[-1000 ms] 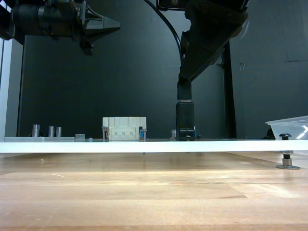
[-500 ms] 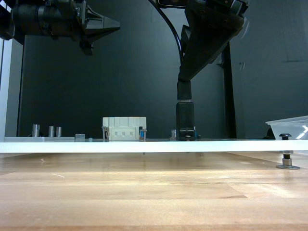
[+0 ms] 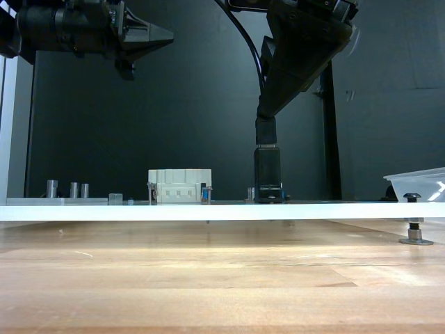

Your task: Remove the USB connector from the USB hub and place in the container

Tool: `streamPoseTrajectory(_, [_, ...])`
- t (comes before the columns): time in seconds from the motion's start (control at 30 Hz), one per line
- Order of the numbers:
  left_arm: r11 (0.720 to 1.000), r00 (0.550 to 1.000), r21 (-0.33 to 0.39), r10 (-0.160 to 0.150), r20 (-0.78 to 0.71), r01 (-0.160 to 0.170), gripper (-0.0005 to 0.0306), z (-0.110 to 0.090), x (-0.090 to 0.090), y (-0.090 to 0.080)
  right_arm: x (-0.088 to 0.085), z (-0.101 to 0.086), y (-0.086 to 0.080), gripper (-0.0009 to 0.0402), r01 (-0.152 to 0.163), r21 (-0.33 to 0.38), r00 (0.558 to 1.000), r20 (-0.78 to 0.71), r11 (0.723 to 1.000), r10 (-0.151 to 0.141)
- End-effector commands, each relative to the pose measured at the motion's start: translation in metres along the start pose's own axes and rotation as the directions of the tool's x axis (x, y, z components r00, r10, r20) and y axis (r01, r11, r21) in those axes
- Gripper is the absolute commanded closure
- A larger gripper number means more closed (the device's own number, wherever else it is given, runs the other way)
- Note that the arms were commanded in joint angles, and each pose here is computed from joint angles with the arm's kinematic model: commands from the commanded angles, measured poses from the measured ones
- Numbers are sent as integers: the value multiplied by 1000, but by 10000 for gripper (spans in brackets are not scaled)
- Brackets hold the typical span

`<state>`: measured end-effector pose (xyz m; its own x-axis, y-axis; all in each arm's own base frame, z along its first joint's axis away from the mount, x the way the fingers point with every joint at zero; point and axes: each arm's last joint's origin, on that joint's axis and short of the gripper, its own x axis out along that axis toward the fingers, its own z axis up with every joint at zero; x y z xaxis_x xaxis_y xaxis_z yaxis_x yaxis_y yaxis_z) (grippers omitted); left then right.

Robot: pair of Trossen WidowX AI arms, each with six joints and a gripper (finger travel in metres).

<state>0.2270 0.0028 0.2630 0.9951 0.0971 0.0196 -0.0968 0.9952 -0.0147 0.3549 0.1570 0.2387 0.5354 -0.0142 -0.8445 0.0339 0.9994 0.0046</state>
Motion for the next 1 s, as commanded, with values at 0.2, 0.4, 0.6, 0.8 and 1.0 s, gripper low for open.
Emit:
streamPoseTrajectory(0.2, [1000,1000,0,0,1,0,300,0,0,0,1,2,-4,393,12,1,1000,-28,1000,-12])
streamPoseTrajectory(0.4, [1000,1000,0,0,1,0,300,0,0,0,1,9,-5,393,9,-21,999,-53,1000,-10])
streamPoseTrajectory(0.6, [1000,1000,0,0,2,0,300,0,0,0,3,14,-5,393,-2,-31,998,-66,1000,0])
streamPoseTrajectory(0.8, [1000,1000,0,0,1,0,300,0,0,0,3,13,-6,393,2,-27,997,-73,1000,-4])
streamPoseTrajectory(1.0, [1000,1000,0,0,1,0,300,0,0,0,2,13,-7,393,9,-26,998,-64,1000,-11])
